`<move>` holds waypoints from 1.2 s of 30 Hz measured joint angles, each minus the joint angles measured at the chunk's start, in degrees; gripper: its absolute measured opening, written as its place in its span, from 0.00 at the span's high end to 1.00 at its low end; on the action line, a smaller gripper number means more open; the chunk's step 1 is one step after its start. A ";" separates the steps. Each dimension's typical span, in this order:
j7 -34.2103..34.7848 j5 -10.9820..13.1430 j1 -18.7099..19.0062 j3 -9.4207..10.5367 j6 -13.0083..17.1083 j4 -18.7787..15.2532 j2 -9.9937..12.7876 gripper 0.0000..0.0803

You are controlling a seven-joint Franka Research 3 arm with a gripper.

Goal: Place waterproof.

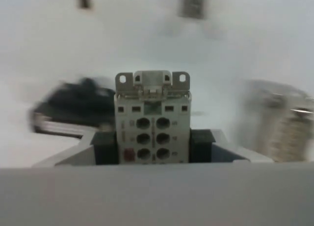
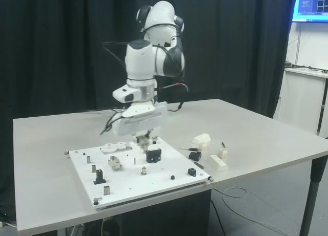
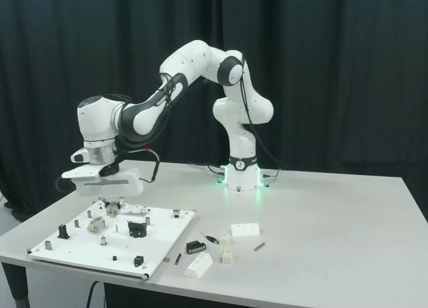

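Waterproof connector (image 1: 152, 123) sits gripped upright between my jaws (image 1: 152, 146), its round sockets facing the wrist camera. I hold it just above the white board (image 2: 154, 182), near the board's far edge, beside a black part (image 2: 153, 155) on the grey counter (image 2: 256, 128).

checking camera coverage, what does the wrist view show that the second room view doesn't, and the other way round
Only the wrist view shows the face of the connector held between the fingers: two columns of round sockets, with a mounting flange on its far end.

Only the second room view shows the whole white arm, its base, the grey table, the full white board and the loose white blocks beside it.

Both show the gripper low over the board, carrying the connector.
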 joint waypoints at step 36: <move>24.15 -1.18 23.00 0.86 3.69 -15.04 -8.34 0.61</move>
